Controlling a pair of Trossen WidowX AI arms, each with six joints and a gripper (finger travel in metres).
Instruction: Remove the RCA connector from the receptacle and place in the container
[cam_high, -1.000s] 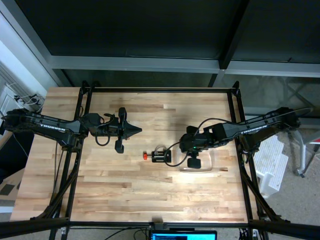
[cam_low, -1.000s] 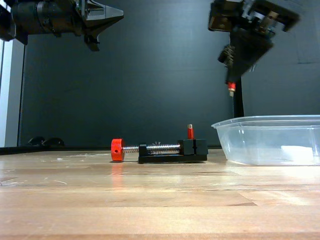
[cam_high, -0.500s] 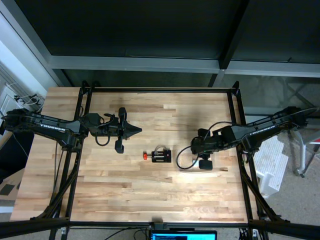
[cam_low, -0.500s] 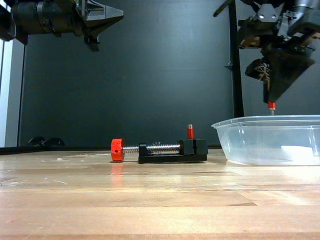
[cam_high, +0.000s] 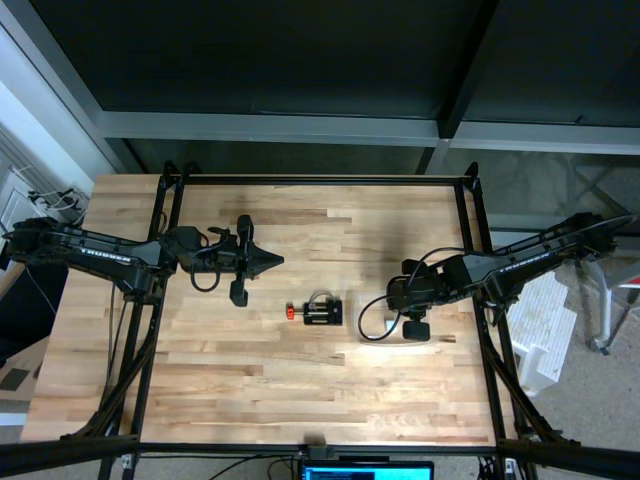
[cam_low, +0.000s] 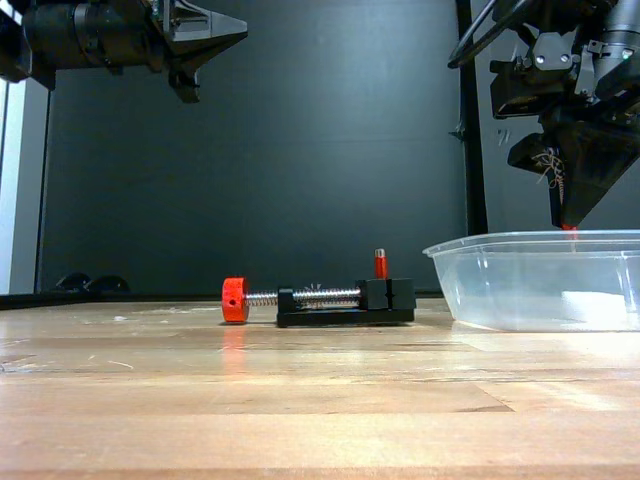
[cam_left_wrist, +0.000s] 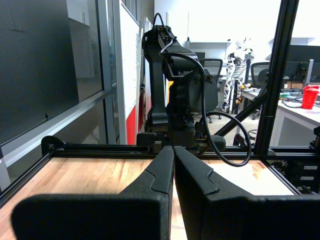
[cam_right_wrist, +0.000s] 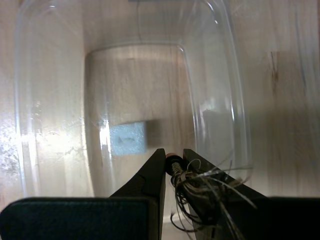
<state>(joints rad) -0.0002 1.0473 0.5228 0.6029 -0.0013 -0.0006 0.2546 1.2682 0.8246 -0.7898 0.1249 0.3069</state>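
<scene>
My right gripper (cam_low: 570, 222) hangs point-down over the container (cam_low: 520, 285), a clear shallow tray. It is shut on the RCA connector (cam_low: 570, 229), whose reddish end is level with the tray's rim. The right wrist view looks down past the connector (cam_right_wrist: 173, 162), pinched between the fingers (cam_right_wrist: 150, 175), into the container (cam_right_wrist: 235, 100). The receptacle (cam_low: 340, 300), a black block with an orange-red knob (cam_low: 234, 299), lies left of the tray on the wood. From above, the right gripper (cam_high: 398, 300) covers most of the container (cam_high: 372, 330). My left gripper (cam_high: 270, 261) is shut and held high, left of the receptacle (cam_high: 320, 312).
A small white square piece (cam_right_wrist: 127, 138) lies on the tray's floor. A short red post (cam_low: 380, 263) stands up from the black block. Loose thin wires (cam_right_wrist: 210, 182) hang around the right fingers. Black frame rails (cam_high: 320, 180) border the table.
The right gripper carried the connector rightward from near the block to above the tray and came down until its tip reached the rim. The left arm has not moved.
</scene>
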